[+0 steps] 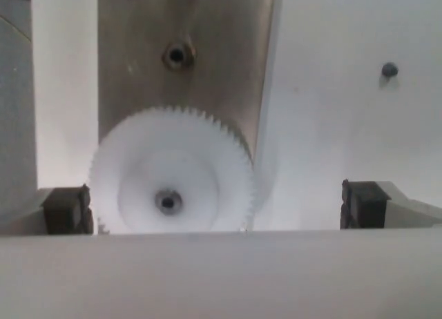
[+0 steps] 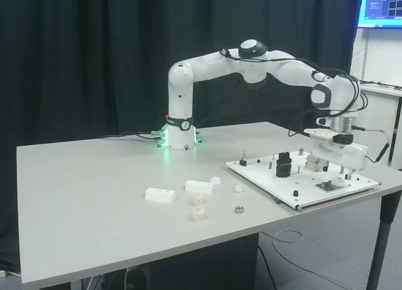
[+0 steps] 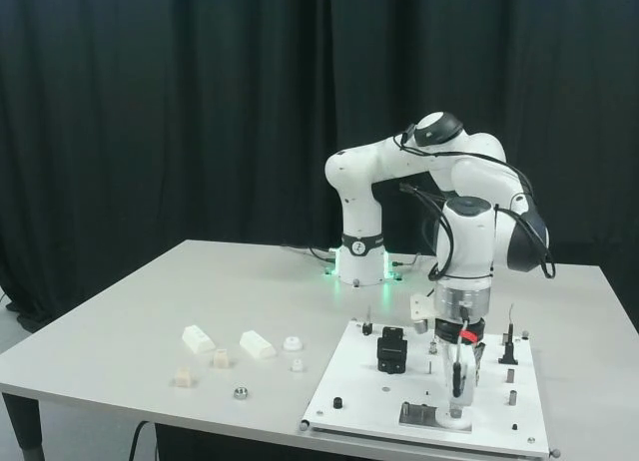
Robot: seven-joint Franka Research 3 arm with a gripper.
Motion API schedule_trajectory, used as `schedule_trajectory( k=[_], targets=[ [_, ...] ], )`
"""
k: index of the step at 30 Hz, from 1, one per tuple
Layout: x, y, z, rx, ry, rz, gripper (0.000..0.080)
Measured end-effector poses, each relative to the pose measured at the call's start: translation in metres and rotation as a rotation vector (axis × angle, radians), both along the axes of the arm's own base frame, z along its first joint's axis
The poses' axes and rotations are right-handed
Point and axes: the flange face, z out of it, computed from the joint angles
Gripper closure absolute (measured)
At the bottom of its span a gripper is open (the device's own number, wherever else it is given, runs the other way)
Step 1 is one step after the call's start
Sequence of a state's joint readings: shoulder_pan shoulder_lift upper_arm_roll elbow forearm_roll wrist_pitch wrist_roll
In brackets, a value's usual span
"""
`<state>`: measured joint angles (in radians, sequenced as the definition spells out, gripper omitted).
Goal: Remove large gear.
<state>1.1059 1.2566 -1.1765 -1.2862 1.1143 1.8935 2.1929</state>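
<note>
In the wrist view the large white gear (image 1: pixel 171 174) lies flat on a grey metal plate (image 1: pixel 138 63), with a dark bore at its centre. My gripper (image 1: pixel 215 207) is open and hangs just above it. The gear sits between the two black fingertips (image 1: pixel 68 210), close to one and well apart from the other. In both room views the gripper (image 2: pixel 326 169) (image 3: pixel 457 383) points straight down over the plate. That plate sits near the front edge of the white board (image 2: pixel 264 176) (image 3: pixel 349 381). The gear (image 3: pixel 454 418) shows under the fingers.
On the board stand a black block (image 3: pixel 390 349) and several small pegs (image 3: pixel 508 349). A second threaded hole (image 1: pixel 177 55) shows in the plate beyond the gear. Left of the board, on the grey table, lie white blocks (image 2: pixel 159 194), small white rings and a nut (image 2: pixel 239 208).
</note>
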Motion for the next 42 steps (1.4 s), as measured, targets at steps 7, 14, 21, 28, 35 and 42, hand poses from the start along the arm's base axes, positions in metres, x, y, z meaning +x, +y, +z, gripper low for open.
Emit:
schedule_trajectory(
  k=[7, 14, 21, 28, 35, 42],
  targets=[
    [-0.002, 0.009, -0.005, -0.014, 0.002, 0.012, 0.0003],
    [-0.003, 0.012, -0.008, -0.021, 0.0, 0.017, 0.0003],
    [-0.003, 0.013, -0.01, -0.026, -0.002, 0.021, 0.0003],
    [-0.003, 0.014, -0.012, -0.034, -0.003, 0.025, 0.0003],
    [-0.003, 0.013, -0.014, -0.044, -0.001, 0.029, 0.0003],
    [0.0, 0.014, -0.014, -0.048, -0.037, 0.034, 0.0204]
  ],
)
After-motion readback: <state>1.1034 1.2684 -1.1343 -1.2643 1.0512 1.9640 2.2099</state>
